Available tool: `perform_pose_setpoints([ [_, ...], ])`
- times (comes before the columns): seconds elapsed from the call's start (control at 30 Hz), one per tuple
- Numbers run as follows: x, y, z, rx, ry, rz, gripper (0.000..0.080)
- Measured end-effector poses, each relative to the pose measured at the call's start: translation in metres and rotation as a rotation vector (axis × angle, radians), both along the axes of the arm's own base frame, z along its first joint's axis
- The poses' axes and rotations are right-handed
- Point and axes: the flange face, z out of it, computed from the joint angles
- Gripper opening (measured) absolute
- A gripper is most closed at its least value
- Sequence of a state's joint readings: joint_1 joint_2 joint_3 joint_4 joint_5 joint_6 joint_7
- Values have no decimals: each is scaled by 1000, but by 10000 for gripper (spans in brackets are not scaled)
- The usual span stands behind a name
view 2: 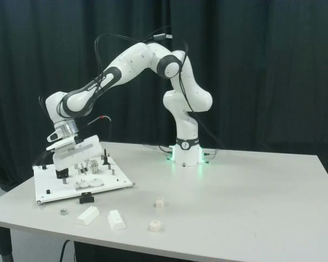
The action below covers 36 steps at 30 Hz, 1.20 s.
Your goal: Place Ethernet.
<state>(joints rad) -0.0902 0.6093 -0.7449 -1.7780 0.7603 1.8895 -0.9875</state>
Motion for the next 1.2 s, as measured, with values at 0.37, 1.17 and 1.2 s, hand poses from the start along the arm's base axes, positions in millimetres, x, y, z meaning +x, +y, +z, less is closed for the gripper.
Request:
perform_pose_setpoints([
  [0.37,6,51,-10,-20,2,2,77],
  [1.17,10,146,-34,-83,21,-6,77],
  [1.2,11,148,-34,-85,22,-9,77],
])
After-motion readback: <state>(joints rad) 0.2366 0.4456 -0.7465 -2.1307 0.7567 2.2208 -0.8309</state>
